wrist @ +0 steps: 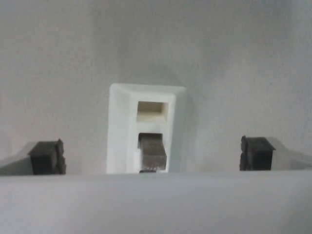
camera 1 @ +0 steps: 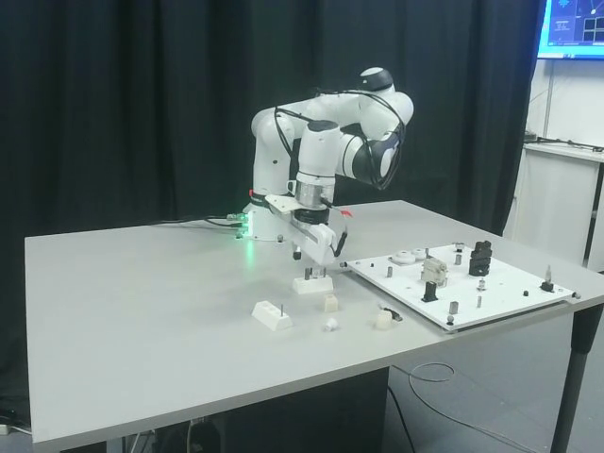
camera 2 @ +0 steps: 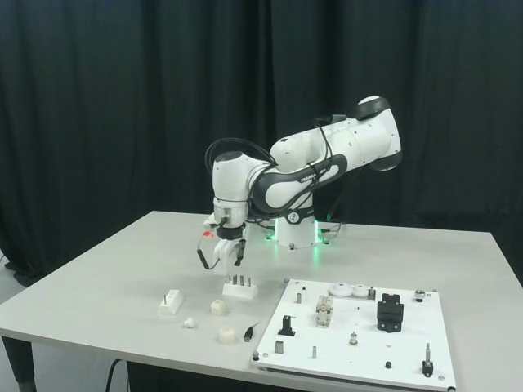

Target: Pick square peg 3.

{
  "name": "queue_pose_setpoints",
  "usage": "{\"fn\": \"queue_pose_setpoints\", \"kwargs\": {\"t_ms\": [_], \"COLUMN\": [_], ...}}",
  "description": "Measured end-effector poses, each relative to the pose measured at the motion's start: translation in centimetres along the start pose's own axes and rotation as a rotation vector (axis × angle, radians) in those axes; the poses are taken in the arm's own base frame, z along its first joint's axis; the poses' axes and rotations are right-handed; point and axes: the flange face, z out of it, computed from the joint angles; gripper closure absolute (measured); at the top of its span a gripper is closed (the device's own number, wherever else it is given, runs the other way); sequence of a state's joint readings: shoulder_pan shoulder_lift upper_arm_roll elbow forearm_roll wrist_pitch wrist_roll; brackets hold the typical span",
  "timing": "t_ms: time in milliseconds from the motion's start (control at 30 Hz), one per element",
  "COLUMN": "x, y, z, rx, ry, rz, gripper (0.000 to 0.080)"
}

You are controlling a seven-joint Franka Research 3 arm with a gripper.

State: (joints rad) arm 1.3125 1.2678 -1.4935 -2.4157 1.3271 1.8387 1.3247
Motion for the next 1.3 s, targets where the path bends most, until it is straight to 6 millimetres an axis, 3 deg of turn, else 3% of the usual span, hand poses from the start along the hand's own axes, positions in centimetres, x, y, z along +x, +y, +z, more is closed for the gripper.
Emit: {"fn": "queue_pose_setpoints", "kwargs": {"t_ms": [1067,1100,1267,1300], "x": [-0.1,-0.1,-0.2,-0.3], "y": [1.2,1.2,1.3,1.3], "z": [1.4,1.4,1.4,1.4], "rx": [0.006,0.007,0.011,0.011], "ry": [-0.005,-0.005,-0.004,-0.004], "rz": [-0.003,-0.003,-0.006,-0.007], "gripper": [0.0003,0.0166,0.0166,0.0336]}}
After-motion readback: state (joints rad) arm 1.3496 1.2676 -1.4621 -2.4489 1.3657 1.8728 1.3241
